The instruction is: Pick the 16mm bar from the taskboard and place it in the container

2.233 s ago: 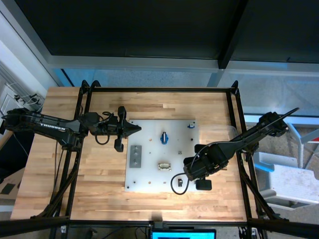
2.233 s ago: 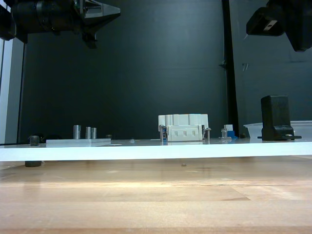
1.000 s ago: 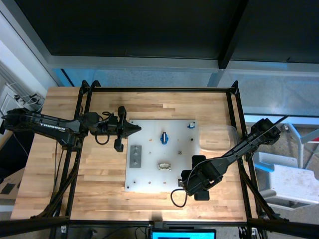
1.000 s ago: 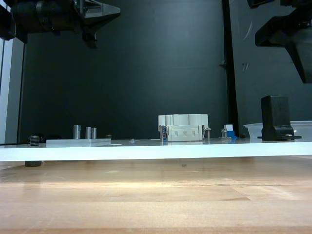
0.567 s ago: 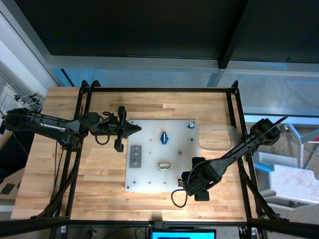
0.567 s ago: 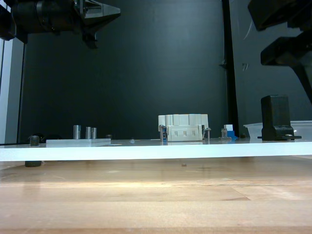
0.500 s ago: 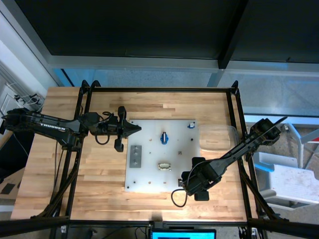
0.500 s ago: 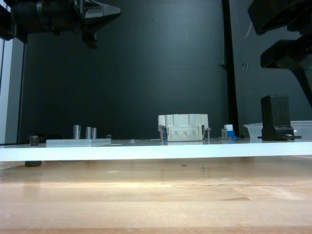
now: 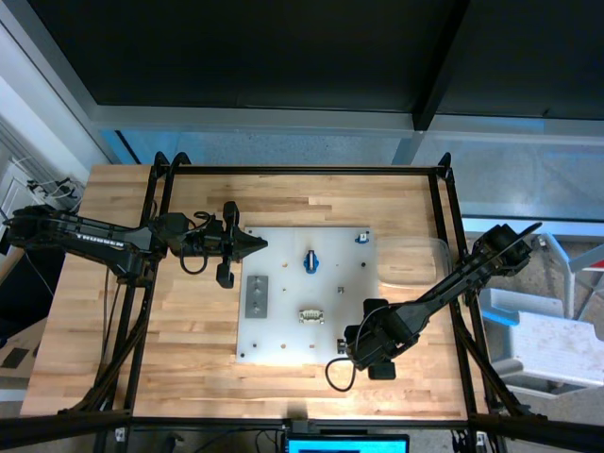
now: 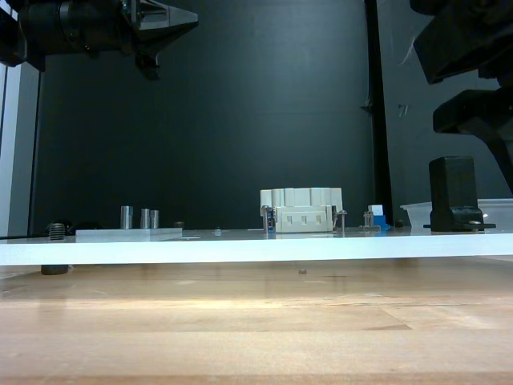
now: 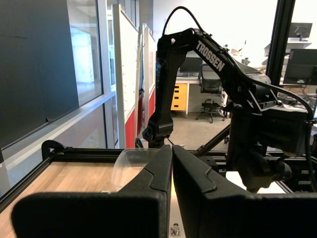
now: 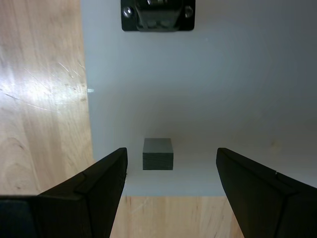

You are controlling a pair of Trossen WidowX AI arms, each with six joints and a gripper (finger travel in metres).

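Note:
The white taskboard point(image 9: 283, 330) lies in the middle of the table. Near its front right edge stands a small grey square-topped piece point(image 12: 158, 153), which I take for the 16mm bar. My right gripper point(image 12: 171, 171) hangs open above it, one finger to each side, not touching; in the high view the right gripper point(image 9: 363, 345) covers the bar. The translucent container point(image 9: 411, 262) stands just right of the board. My left gripper point(image 9: 255, 243) hovers shut over the board's back left corner, holding nothing.
A black fitting point(image 12: 157, 15) is screwed to the board just beyond the bar. The board also carries a grey block with pegs point(image 9: 257, 294), a blue knob point(image 9: 310, 260) and a white connector point(image 9: 310, 316). A black frame point(image 9: 302, 171) rings the table.
The right gripper has swung toward the board's front right edge and come lower over the bar, still open. The left arm has not moved.

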